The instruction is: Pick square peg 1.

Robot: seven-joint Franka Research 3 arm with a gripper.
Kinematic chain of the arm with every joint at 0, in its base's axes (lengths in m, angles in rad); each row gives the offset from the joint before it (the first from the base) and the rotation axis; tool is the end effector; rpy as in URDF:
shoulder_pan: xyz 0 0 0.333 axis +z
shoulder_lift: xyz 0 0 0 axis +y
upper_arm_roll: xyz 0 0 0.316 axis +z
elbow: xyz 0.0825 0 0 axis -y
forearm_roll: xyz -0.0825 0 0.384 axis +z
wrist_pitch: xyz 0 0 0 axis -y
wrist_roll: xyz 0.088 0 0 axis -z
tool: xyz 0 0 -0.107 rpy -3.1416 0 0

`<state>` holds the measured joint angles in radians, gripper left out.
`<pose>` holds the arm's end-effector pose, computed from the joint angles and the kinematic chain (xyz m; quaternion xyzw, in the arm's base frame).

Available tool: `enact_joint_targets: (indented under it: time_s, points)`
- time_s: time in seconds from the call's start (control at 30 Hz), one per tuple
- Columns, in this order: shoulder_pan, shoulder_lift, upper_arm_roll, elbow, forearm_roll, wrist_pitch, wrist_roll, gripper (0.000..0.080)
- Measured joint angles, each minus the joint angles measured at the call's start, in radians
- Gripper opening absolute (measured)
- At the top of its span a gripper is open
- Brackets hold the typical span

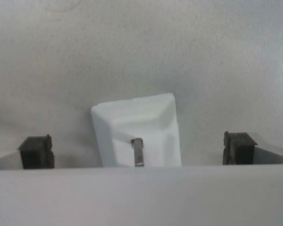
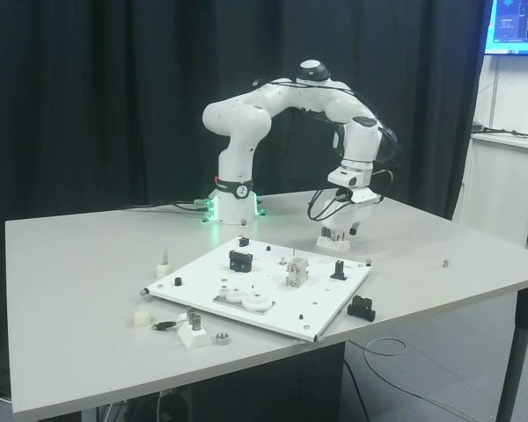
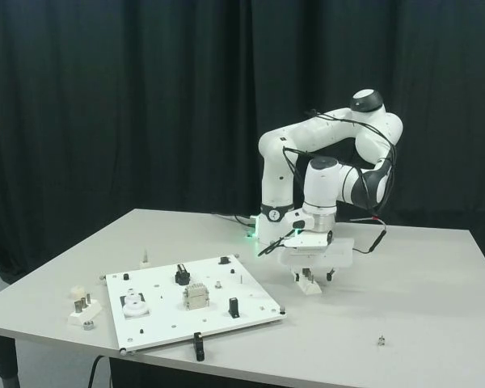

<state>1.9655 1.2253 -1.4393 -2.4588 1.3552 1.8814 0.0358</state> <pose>0.3967 0.1826 0.1989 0.9732 -0.2253 -0.0268 0.0378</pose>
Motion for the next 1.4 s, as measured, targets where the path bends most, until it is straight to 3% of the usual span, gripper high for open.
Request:
enact_joint_targets:
  time_s: [0.37, 0.4, 0.57, 0.6, 0.9, 0.93, 1.07, 1.1, 1.4]
  points:
    - [-0.009, -0.004, 0.013, 0.0, 0.006, -0.001, 0.005, 0.08]
    - [-0.009, -0.004, 0.014, 0.0, 0.006, -0.001, 0.007, 0.0683]
    - [-0.009, -0.004, 0.014, 0.0, 0.006, -0.001, 0.013, 0.0683]
    - [-0.009, -0.004, 0.014, 0.0, 0.006, -0.001, 0.013, 0.0502]
    - [-0.01, -0.004, 0.014, 0.0, 0.006, -0.001, 0.013, 0.0502]
    - [-0.01, -0.004, 0.014, 0.0, 0.006, -0.001, 0.013, 0.0138]
    - [-0.01, -0.004, 0.014, 0.0, 0.006, -0.001, 0.013, 0.0138]
    - [-0.01, -0.004, 0.014, 0.0, 0.006, -0.001, 0.013, 0.0035]
    - [-0.011, -0.004, 0.014, 0.003, 0.018, 0.0, 0.013, 0.0028]
